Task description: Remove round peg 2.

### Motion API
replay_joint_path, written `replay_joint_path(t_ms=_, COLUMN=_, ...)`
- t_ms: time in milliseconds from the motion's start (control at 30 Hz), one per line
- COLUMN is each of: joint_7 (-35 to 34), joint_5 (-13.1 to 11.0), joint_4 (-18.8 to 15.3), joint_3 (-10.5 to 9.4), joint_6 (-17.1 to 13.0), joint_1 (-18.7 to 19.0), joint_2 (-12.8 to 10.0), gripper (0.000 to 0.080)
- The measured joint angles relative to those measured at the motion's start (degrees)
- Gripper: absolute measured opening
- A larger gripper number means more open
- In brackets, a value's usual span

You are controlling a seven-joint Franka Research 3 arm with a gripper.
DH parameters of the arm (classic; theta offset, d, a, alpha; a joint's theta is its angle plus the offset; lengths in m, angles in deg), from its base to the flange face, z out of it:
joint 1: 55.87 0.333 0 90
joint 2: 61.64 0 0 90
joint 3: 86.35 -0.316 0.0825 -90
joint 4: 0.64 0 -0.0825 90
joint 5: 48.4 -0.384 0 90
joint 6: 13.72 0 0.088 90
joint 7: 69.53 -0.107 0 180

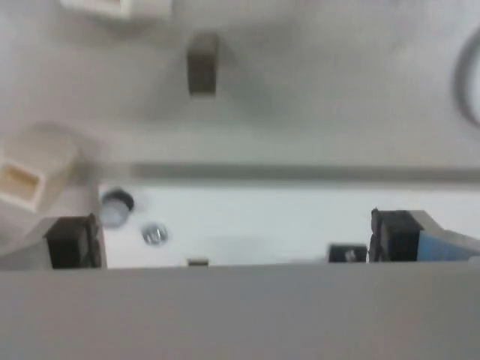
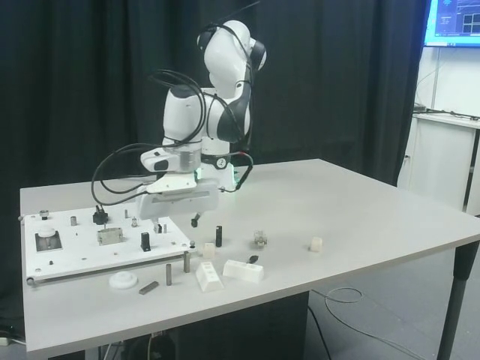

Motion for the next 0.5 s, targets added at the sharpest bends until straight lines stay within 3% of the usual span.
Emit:
replay_joint_path(t_ms=267, joint_7=2.96, joint_5=0.21, joint_4=-4.33, joint_3=1.13, joint_6=-0.24, joint_1=-0.01, joint_2=1.99, gripper=0.08)
replay_joint_path(t_ms=500, joint_7=4.64, joint_5=0.21, joint_4=-8.41, joint_3=1.66, joint_6=-2.37, joint_1=-0.01, joint_2=3.72, gripper=0.08)
